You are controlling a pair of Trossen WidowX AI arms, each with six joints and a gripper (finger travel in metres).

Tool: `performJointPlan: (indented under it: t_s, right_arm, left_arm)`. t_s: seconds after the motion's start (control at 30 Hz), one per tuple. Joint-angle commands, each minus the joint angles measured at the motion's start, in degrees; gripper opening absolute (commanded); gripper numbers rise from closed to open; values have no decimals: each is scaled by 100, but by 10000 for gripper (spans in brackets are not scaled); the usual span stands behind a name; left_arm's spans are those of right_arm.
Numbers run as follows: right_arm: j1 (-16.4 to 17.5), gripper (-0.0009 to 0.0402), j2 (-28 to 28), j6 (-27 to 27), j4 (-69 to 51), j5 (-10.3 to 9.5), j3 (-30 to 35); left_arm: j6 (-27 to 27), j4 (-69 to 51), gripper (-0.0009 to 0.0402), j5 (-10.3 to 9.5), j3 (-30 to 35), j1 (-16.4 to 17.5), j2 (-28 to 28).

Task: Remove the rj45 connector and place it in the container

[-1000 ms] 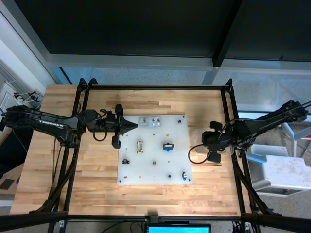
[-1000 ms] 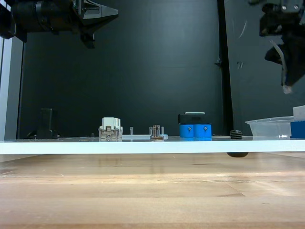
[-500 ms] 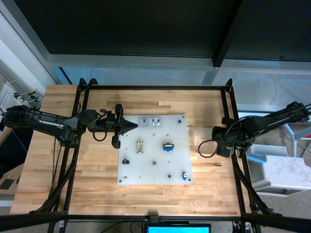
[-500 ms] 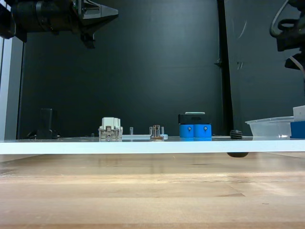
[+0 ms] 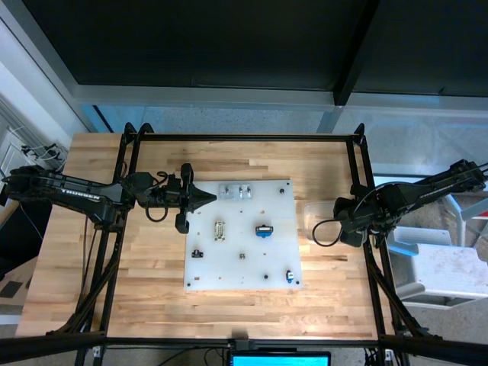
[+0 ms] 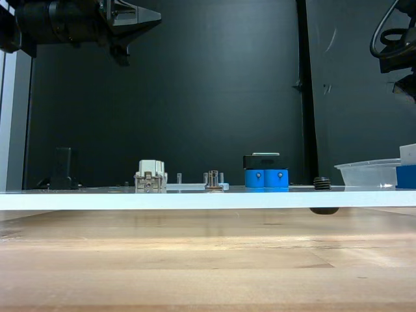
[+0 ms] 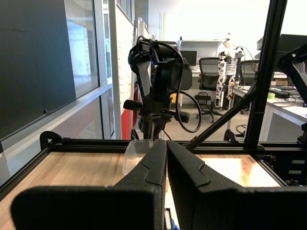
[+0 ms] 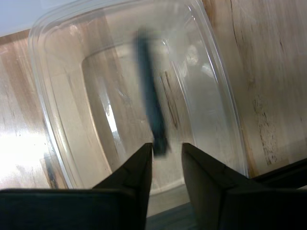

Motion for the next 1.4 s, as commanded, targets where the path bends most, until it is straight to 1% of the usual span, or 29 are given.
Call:
performJointPlan:
  t_s: [0.03, 0.3, 0.47, 0.53, 0.6, 1.4]
  right_arm:
    - [2, 121, 4, -28, 15, 13, 15]
    - [2, 166, 4, -9, -7, 15, 13]
    - [2, 184, 4, 37, -15, 17, 13]
    - [2, 189, 4, 105, -20, 61, 13]
    - [2, 193, 4, 118, -17, 61, 13]
    - [2, 197, 4, 118, -20, 59, 13]
  left_arm:
    - [0, 0, 0, 0, 2, 0, 2]
    - [0, 0, 0, 0, 2, 0, 2]
    - [0, 0, 0, 0, 2, 2, 2]
    - [0, 0, 0, 0, 2, 0, 0]
    - [0, 0, 0, 0, 2, 0, 2]
    - [0, 0, 0, 0, 2, 2, 2]
